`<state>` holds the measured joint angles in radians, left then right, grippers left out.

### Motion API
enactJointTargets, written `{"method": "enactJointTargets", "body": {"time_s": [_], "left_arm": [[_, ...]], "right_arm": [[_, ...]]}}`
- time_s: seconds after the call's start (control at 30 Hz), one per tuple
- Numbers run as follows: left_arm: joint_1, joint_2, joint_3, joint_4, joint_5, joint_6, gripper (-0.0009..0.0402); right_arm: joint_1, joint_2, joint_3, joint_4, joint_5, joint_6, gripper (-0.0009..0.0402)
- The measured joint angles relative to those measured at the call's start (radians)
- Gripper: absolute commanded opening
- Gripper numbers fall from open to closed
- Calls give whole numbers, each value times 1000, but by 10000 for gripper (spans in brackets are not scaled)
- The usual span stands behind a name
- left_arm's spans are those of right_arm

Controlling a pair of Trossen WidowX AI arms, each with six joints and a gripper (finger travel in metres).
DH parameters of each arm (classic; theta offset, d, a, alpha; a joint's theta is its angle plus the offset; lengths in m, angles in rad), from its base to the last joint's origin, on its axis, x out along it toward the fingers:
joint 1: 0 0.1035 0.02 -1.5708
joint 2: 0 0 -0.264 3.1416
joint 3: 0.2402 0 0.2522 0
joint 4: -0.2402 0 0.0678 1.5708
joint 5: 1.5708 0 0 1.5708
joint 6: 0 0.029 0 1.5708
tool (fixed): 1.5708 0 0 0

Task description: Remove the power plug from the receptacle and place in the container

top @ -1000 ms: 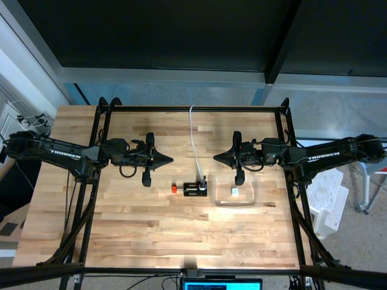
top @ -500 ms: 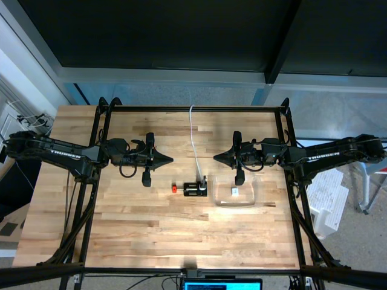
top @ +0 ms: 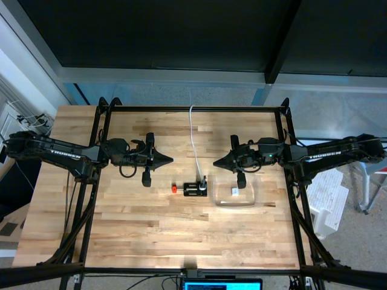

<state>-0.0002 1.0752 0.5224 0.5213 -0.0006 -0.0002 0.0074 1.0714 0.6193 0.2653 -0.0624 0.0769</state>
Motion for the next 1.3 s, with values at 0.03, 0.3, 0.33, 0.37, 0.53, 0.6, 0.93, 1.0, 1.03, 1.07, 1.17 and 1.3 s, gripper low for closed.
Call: {"method": "enactJointTargets", "body": {"time_s": [0.03,0.3,0.33,0.37,0.53,0.6,0.93,1.0,1.03,1.07,1.17,1.3], "left_arm": [[0,0,0,0,0,0,0],[0,0,0,0,0,0,0],[0,0,0,0,0,0,0],[0,0,0,0,0,0,0],[0,0,0,0,0,0,0],[0,0,0,0,0,0,0],[0,0,0,0,0,0,0],[0,0,0,0,0,0,0],[0,0,0,0,0,0,0],[0,0,0,0,0,0,0],[0,0,0,0,0,0,0],[0,0,0,0,0,0,0]], "right_arm": [[1,4,25,-69,7,4,0],[17,72,216,-493,17,24,0],[19,86,239,-533,18,24,0],[20,103,262,-571,19,24,0],[27,196,388,-783,74,25,0],[30,235,430,-845,74,32,0],[71,381,584,-1012,80,68,77],[85,406,612,-1041,113,80,108],[90,421,628,-1057,123,87,123],[92,435,643,-1071,126,95,136],[97,473,678,-1094,122,121,170],[100,519,709,-1118,123,142,192]]}}
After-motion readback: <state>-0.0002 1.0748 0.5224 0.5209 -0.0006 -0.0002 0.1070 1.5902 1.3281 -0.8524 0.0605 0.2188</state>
